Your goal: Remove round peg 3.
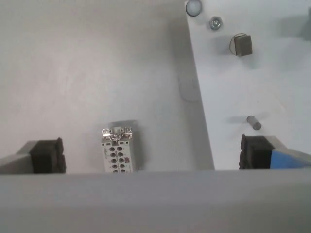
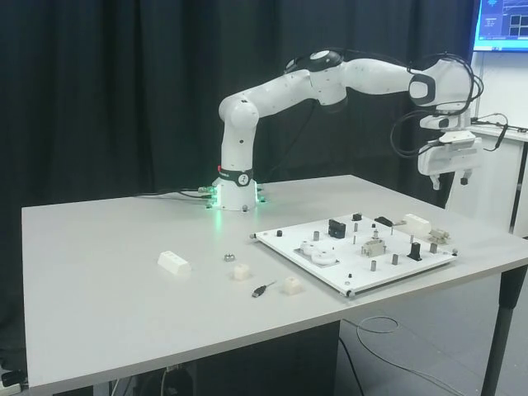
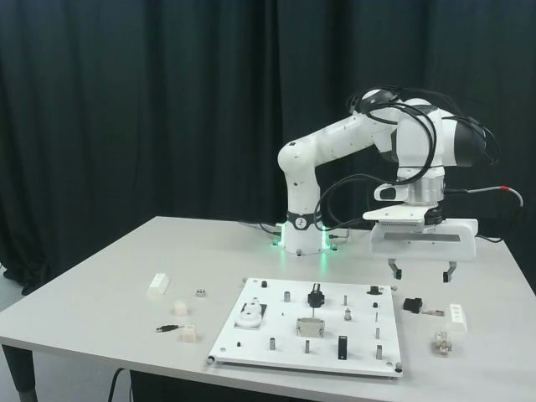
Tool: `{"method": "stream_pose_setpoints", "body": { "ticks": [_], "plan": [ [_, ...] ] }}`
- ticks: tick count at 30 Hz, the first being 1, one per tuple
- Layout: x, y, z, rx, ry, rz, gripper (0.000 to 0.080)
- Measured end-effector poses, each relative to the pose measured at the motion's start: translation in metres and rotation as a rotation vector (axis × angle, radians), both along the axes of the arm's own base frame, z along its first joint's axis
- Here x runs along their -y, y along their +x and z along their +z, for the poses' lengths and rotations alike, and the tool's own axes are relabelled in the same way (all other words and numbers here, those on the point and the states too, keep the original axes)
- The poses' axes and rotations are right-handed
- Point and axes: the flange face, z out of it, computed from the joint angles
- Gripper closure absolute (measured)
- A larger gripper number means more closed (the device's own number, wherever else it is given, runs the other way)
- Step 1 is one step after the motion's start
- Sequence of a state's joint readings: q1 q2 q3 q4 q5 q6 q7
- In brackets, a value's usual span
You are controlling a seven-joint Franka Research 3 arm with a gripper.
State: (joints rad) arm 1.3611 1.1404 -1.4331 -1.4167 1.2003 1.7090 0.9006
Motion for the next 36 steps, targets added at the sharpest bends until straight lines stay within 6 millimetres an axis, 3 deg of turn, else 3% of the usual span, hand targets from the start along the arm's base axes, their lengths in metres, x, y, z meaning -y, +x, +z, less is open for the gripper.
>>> {"method": "stream_pose_setpoints", "body": {
  "ticks": [36],
  "plan": [
    [-0.0024, 0.0078, 0.0089, -0.023, 0.001, 0.051, 0.0003]
  ]
}}
